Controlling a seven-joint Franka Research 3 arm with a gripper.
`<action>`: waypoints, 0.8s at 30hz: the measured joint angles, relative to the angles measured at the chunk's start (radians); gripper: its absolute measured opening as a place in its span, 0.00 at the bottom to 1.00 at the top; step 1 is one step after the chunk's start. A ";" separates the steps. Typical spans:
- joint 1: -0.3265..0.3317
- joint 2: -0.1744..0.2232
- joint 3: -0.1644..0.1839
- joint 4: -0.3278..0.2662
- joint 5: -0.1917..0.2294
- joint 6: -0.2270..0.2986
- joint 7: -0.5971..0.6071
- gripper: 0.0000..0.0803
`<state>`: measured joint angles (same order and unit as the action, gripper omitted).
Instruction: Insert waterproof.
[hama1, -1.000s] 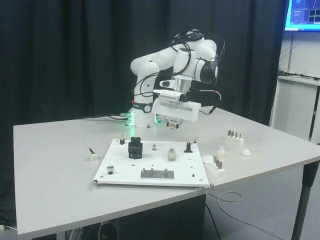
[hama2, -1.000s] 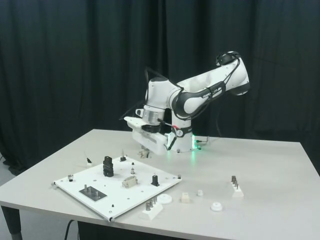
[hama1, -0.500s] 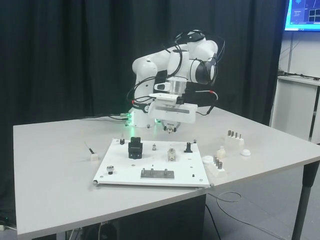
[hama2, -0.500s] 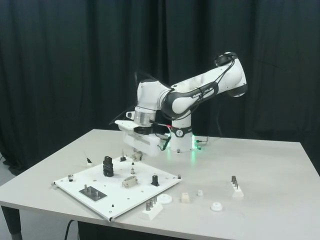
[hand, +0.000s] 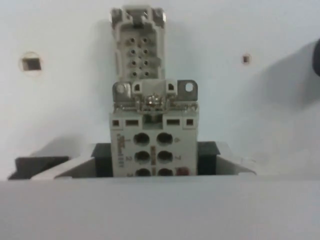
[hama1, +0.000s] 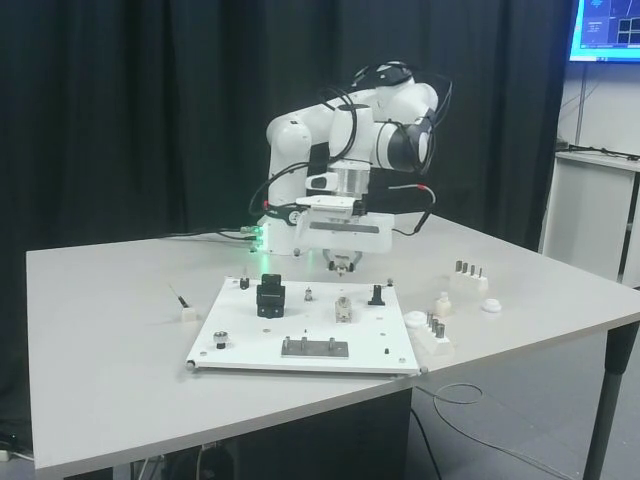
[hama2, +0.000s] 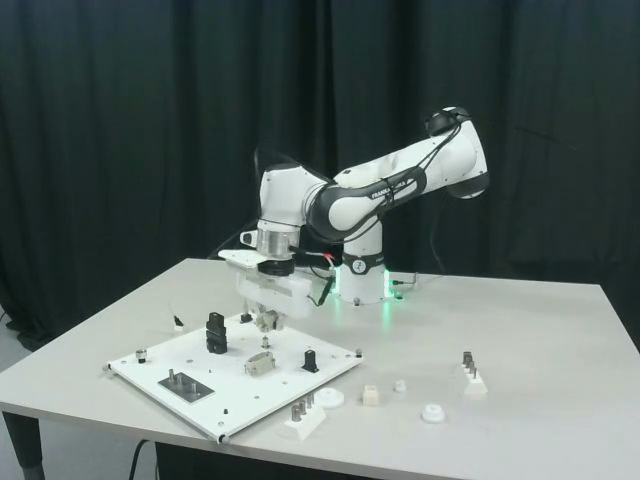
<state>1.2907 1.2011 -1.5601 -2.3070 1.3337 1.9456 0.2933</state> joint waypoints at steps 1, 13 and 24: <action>-0.005 0.003 0.000 0.007 0.002 -0.006 0.000 0.39; -0.081 0.039 0.001 0.106 0.005 -0.037 0.000 0.39; -0.172 0.046 0.021 0.190 0.005 -0.080 0.000 0.39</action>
<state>1.1184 1.2472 -1.5395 -2.1169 1.3389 1.8655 0.2938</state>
